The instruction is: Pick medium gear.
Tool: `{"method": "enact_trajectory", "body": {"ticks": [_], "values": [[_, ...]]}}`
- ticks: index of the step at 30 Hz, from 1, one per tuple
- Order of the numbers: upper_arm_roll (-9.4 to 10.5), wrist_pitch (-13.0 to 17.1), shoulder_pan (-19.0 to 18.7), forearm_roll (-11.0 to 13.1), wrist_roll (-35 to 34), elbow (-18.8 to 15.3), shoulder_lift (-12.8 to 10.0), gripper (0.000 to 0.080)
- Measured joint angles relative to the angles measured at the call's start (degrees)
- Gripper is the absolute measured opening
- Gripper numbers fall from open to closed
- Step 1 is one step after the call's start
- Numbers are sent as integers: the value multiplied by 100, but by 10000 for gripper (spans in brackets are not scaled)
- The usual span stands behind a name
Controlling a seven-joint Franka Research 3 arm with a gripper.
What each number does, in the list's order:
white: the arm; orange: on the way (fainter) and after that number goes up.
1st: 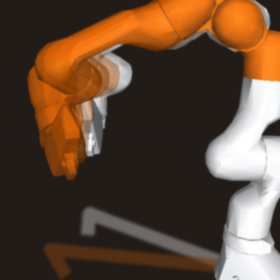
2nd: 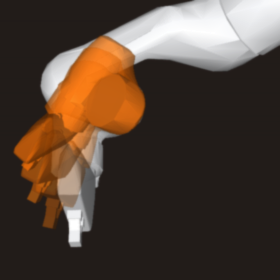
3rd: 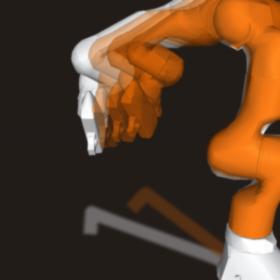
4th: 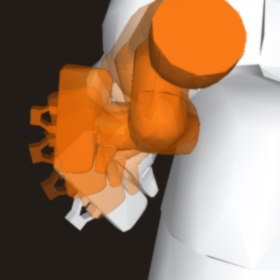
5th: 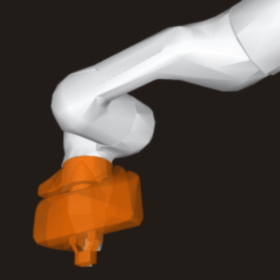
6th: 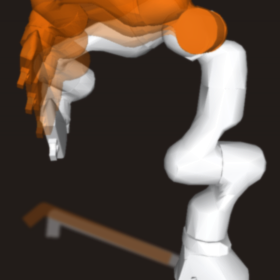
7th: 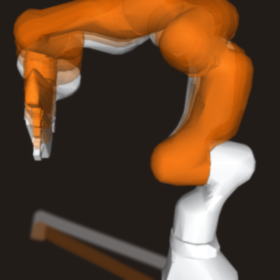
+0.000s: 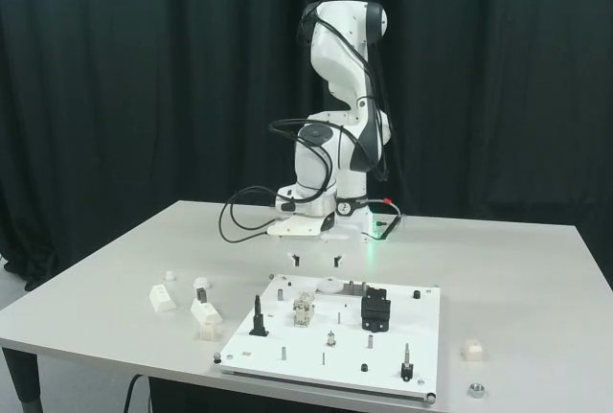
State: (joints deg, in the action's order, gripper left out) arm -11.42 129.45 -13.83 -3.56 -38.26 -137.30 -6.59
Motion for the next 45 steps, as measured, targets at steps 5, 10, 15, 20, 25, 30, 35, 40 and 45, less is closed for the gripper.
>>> {"method": "enact_trajectory", "body": {"ticks": [5, 10, 15, 20, 25, 30, 35, 40, 45], "values": [[0, -76, -27, 0, -35, 16, 36, 800], [0, -111, -31, 0, -41, 30, 39, 800], [0, -167, -31, 0, -55, 49, 39, 800], [0, -226, -31, 0, -162, 81, 39, 800], [0, -330, -31, 0, -205, 126, 39, 800], [-1, -397, -30, 0, -206, 157, 39, 800], [-1, -408, -29, 0, -206, 168, 39, 800], [-1, -410, -29, 0, -206, 175, 39, 800], [-6, -410, -26, 0, -205, 186, 39, 800]]}}
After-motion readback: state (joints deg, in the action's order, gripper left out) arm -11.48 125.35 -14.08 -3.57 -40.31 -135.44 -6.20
